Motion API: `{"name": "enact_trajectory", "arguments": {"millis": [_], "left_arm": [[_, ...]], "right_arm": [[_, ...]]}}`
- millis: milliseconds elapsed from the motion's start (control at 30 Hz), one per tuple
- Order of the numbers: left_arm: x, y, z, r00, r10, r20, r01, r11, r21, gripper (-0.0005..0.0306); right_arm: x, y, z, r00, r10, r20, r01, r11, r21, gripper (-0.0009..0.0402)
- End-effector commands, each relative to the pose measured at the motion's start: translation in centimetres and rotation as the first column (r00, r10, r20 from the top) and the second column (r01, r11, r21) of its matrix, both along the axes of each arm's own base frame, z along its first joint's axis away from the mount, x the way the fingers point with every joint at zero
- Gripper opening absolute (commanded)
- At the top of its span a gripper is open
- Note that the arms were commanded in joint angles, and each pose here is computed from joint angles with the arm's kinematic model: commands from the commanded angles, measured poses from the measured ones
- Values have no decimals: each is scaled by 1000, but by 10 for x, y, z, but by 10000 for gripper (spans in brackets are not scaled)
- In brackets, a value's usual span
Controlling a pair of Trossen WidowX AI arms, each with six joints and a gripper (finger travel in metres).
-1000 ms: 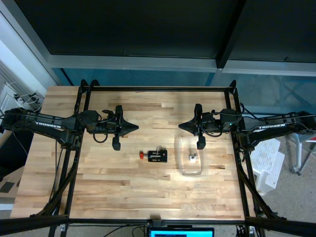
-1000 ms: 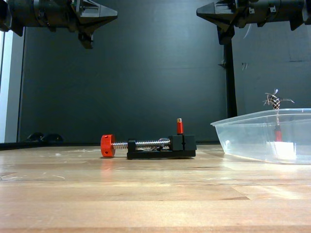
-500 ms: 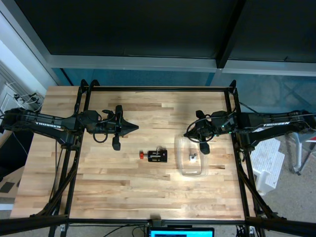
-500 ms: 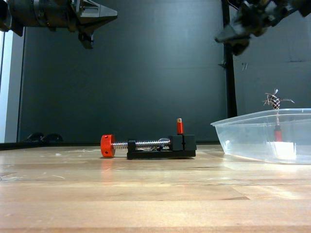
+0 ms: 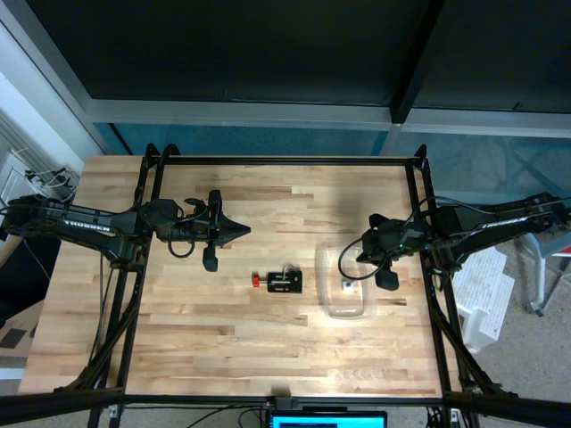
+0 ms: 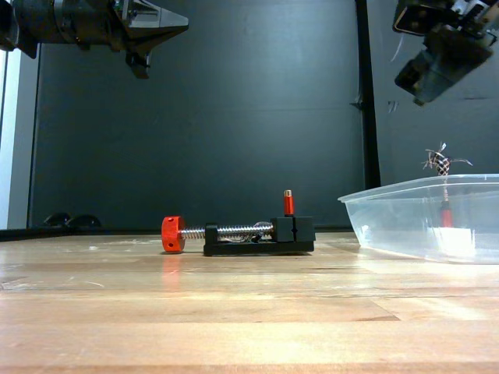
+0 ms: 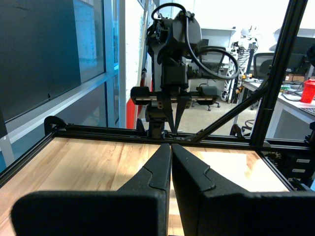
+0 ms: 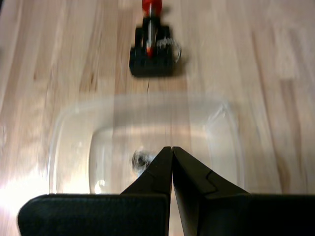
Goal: Pick the rca connector and install on the hub
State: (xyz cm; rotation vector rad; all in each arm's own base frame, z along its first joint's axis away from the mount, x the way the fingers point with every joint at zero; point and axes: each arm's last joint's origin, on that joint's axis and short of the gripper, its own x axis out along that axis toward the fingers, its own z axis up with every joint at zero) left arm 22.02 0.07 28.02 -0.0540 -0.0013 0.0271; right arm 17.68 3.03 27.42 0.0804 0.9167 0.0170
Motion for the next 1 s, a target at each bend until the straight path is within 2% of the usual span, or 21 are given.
{"name": "enact_trajectory", "arguments": {"millis": [33, 167, 433, 567, 733, 1000], "left_arm": [[0, 0, 0, 1000, 0, 0, 0, 1000, 0, 0], [0, 0, 0, 1000, 0, 0, 0, 1000, 0, 0], [0, 0, 0, 1000, 0, 0, 0, 1000, 0, 0], [0, 0, 0, 1000, 0, 0, 0, 1000, 0, 0], [0, 0, 0, 1000, 0, 0, 0, 1000, 0, 0], [0, 0, 0, 1000, 0, 0, 0, 1000, 0, 0]], "right_arm": [[1, 3, -6, 998, 8, -65, -8, 1000, -5, 3], [5, 8, -17, 988, 17, -152, -20, 1000, -16, 33], [19, 13, -35, 966, 8, -259, -16, 1000, -25, 139], [26, 15, -44, 952, 1, -305, -12, 999, -34, 176], [33, 18, -55, 936, -1, -352, -16, 999, -45, 187], [45, 23, -67, 933, 9, -361, -28, 998, -47, 172]]}}
